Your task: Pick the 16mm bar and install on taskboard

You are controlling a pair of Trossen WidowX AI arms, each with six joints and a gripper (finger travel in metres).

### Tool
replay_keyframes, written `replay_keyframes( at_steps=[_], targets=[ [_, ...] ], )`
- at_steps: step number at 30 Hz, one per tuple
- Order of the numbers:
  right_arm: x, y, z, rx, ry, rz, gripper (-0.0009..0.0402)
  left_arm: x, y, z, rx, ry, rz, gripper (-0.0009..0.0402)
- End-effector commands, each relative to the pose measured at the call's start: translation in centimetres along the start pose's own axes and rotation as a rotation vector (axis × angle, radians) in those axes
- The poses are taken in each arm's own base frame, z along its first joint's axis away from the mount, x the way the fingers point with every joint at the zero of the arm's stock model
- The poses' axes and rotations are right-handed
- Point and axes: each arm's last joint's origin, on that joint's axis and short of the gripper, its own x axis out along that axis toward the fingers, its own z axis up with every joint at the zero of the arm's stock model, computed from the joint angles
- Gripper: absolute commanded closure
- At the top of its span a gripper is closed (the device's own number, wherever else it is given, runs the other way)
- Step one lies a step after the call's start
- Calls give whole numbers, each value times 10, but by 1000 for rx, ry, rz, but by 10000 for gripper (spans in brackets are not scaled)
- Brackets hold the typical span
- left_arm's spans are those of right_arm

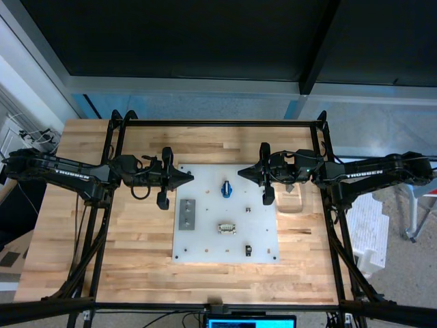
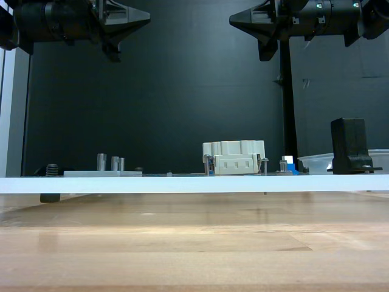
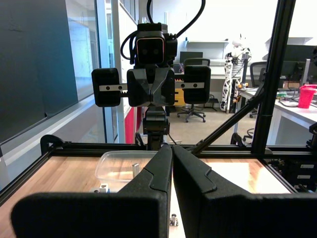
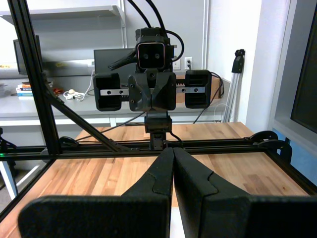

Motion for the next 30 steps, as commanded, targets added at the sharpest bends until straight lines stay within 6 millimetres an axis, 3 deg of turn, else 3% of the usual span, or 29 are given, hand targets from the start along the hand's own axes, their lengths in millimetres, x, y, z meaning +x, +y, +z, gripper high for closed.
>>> replay_keyframes(
  at_steps=[1,14,30],
  targets=[
    [0,0,4,6,64,-5,393,0,0,0,0,0,0,393],
    [-5,-3,34,-5,463,-70,393,0,0,0,0,0,0,393],
    [-36,-16,62,-42,833,-124,393,0,0,0,0,0,0,393]
  ],
)
